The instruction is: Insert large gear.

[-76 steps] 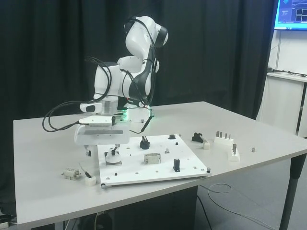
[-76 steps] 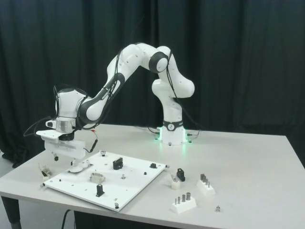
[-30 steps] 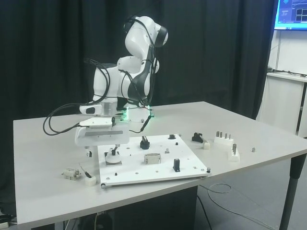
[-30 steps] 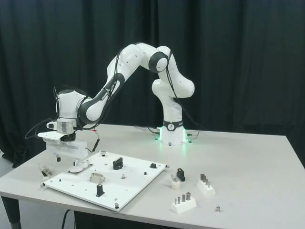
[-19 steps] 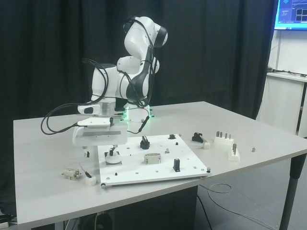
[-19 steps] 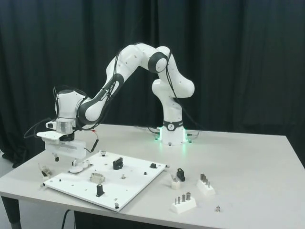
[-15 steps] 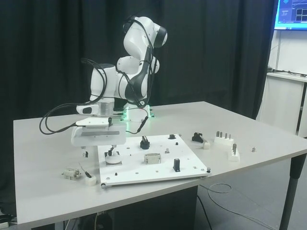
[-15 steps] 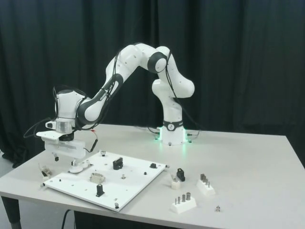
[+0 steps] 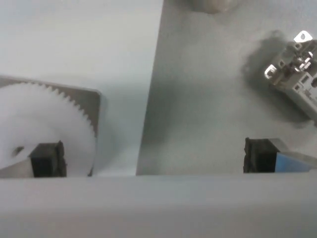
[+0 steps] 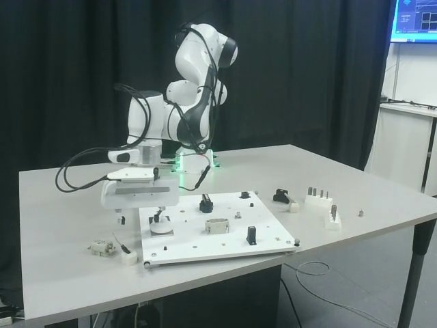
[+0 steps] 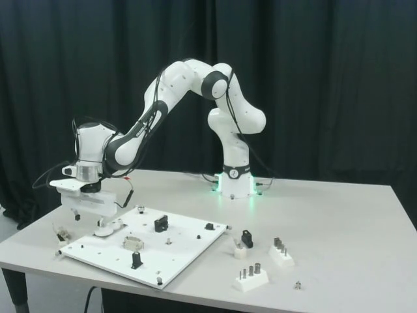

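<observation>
Over approx the last 2.5 s the white Franka arm's two-finger gripper point(image 10: 140, 210) rose off the white toothed plastic large gear point(image 9: 47, 131) and drifted slightly toward the edge of the flat white assembly board point(image 10: 225, 242). The claw was released: in the wrist view the black fingertips point(image 9: 47, 158) stood wide apart, one over the gear, the other over the bare grey table point(image 10: 61, 205), holding nothing.

That suggests the insertion was likely done and the arm was retreating.

The gear lay flat on a grey square base plate point(image 9: 96, 101) near the board's corner, w/ a small metal connector point(image 9: 294, 74) off-board nearby. Its face pointed up, axis vertical; being round, it had no long axis.
</observation>
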`<action>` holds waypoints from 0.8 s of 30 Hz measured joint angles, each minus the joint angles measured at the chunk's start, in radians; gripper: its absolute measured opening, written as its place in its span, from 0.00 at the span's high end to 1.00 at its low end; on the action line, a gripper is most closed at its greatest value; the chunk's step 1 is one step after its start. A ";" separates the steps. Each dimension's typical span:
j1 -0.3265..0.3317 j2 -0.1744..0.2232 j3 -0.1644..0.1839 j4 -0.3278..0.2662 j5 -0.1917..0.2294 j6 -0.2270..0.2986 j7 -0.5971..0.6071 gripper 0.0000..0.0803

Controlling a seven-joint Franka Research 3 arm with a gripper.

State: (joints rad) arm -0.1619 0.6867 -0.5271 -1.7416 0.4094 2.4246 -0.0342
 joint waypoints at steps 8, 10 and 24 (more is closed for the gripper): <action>0.001 -0.001 0.009 0.001 0.014 0.000 -0.008 0.00; 0.001 -0.001 0.010 0.001 0.014 0.000 -0.008 0.00; 0.000 -0.001 0.002 -0.006 0.013 -0.004 -0.008 0.00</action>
State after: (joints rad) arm -0.1617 0.6854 -0.5247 -1.7479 0.4227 2.4204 -0.0423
